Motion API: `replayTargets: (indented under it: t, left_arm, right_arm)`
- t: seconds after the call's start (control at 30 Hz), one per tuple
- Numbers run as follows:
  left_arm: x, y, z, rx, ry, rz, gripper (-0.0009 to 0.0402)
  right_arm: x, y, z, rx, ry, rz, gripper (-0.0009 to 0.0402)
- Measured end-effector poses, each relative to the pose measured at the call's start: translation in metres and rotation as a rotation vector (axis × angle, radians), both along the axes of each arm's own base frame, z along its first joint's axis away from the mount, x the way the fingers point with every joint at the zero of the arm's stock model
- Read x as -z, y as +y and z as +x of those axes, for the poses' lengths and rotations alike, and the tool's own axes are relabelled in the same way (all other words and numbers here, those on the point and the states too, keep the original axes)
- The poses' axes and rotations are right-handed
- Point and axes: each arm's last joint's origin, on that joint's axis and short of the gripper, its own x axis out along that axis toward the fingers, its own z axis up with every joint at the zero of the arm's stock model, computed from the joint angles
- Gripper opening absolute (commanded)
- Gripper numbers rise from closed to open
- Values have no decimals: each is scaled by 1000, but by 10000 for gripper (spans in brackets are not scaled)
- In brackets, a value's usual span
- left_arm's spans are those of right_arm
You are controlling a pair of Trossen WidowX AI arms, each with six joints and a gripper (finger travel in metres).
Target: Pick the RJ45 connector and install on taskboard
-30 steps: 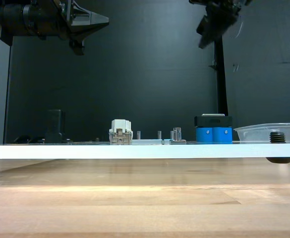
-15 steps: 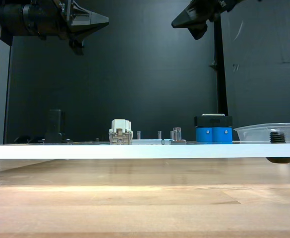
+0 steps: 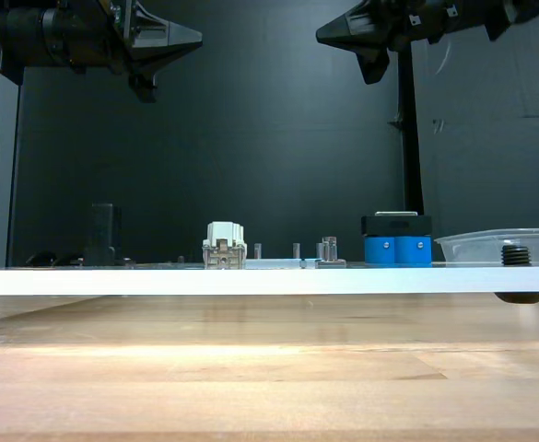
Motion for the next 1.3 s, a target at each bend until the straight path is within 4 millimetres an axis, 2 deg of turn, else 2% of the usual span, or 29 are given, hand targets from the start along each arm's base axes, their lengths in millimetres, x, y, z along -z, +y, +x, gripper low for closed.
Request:
replayTargets:
  t: [0.37,0.9,1.3]
  left_arm:
    - [0,0,0,0,0,0,0]
    - [0,0,0,0,0,0,0]
    - [0,0,0,0,0,0,0]
  right_arm:
    - [12,1,-9,3,-113,43,0]
    - [34,0,-15,23,-134,49,0]
    - [36,1,-16,20,-171,48,0]
